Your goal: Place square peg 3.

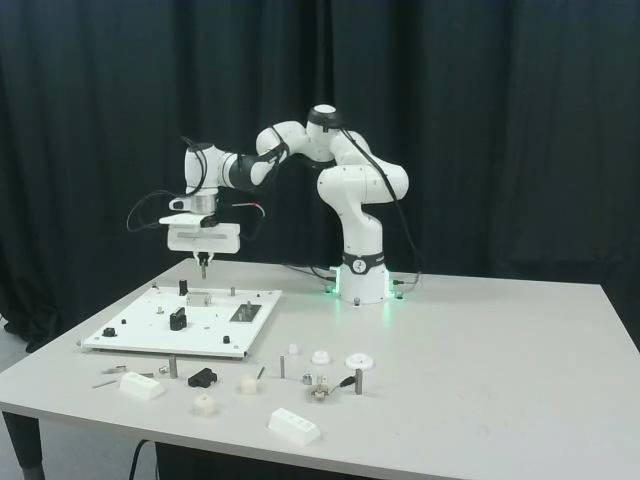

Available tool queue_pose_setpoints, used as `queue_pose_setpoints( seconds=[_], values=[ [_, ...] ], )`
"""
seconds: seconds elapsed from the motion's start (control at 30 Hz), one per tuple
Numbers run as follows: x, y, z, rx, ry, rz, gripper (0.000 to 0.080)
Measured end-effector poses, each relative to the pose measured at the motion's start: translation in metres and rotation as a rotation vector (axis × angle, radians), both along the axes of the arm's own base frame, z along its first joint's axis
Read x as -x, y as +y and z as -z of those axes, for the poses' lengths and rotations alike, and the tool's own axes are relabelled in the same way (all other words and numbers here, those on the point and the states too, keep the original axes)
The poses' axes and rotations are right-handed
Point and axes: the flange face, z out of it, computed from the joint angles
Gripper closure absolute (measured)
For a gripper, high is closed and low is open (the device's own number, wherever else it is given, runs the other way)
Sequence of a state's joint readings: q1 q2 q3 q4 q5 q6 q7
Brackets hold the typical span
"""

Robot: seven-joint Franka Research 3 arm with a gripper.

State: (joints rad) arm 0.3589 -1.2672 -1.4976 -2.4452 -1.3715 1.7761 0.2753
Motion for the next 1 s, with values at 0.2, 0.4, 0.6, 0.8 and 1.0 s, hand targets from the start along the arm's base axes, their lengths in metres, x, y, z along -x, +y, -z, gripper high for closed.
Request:
queue_pose_setpoints(
  seconds=[0.2, 0.4, 0.6, 0.8, 1.0],
  values=[
    [-0.011, 0.005, -0.004, -0.022, -0.049, -0.017, 0.073],
    [-0.03, 0.018, -0.01, -0.057, -0.109, -0.047, 0.073],
    [-0.058, 0.042, -0.016, -0.097, -0.17, -0.104, 0.073],
    [-0.095, 0.074, -0.02, -0.137, -0.225, -0.17, 0.073],
    [-0.139, 0.11, -0.022, -0.165, -0.244, -0.192, 0.073]
  ],
)
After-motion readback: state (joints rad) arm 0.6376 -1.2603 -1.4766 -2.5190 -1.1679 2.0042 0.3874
